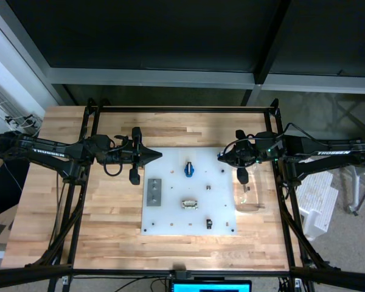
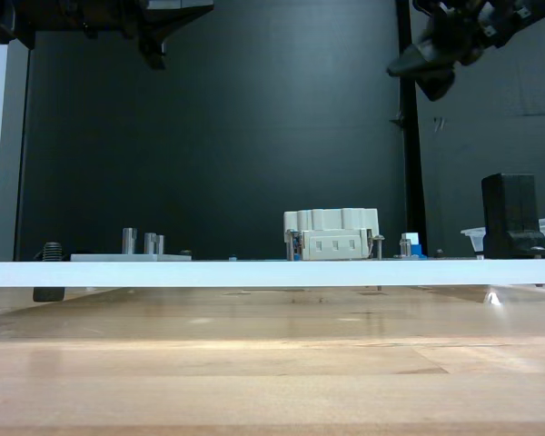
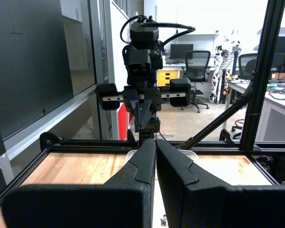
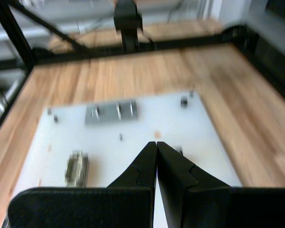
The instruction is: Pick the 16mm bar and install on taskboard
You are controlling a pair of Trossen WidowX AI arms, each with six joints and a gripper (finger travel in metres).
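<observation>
Pressed together, empty, left gripper (image 1: 159, 156) and right gripper (image 1: 220, 157) hover over taskboard (image 1: 170, 214) edges; 16mm bar's place unclear

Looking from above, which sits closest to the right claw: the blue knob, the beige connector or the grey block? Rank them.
From the right gripper, over the board's far right part:
1. Blue knob, mid-board.
2. Beige connector, toward the front.
3. Grey block, left side, near the left gripper.
I cannot find the bar.
</observation>
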